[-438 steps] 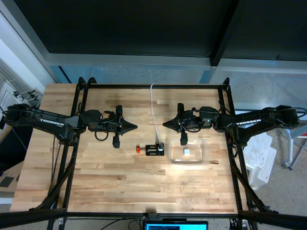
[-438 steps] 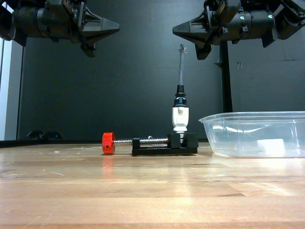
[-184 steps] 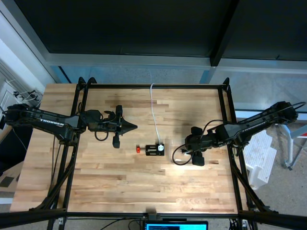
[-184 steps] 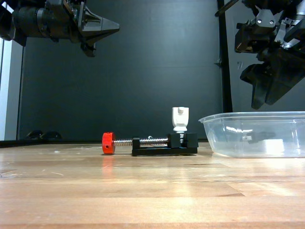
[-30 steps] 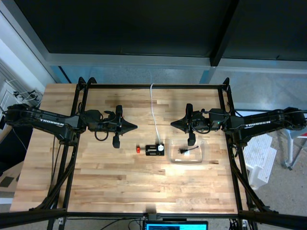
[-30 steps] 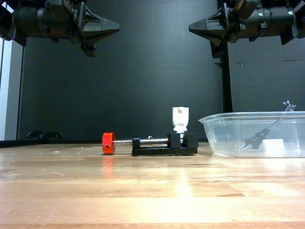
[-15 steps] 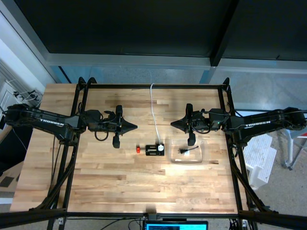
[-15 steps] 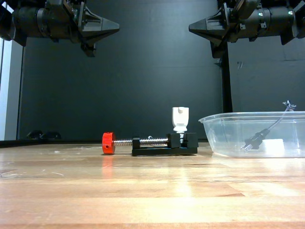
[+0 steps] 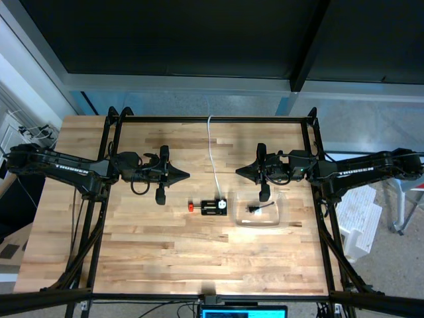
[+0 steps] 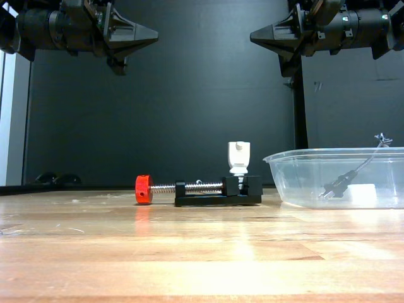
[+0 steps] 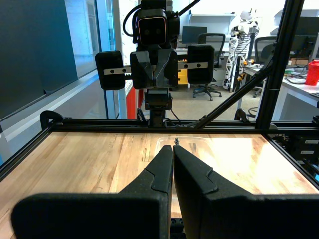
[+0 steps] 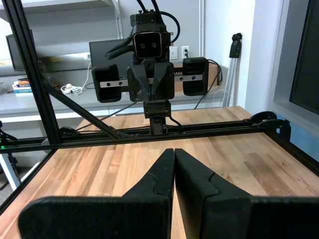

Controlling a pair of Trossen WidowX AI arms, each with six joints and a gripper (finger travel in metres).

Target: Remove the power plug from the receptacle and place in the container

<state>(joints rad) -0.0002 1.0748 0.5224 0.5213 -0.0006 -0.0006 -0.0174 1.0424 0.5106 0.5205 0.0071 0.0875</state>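
Right claw high just beyond the container, left claw high over counter left side; both pinched shut, empty.
Power plug lies in container w/ wire tail leaning on rim; receptacle bare in vise beside it. Job looks done: no regrasp, arms kept high.

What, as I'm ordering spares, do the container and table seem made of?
The container looks clear glossy plastic: the power plug shows through its wall. The table: pale wood strips, visible grain. The left gripper and right gripper, both shut, hang above it.
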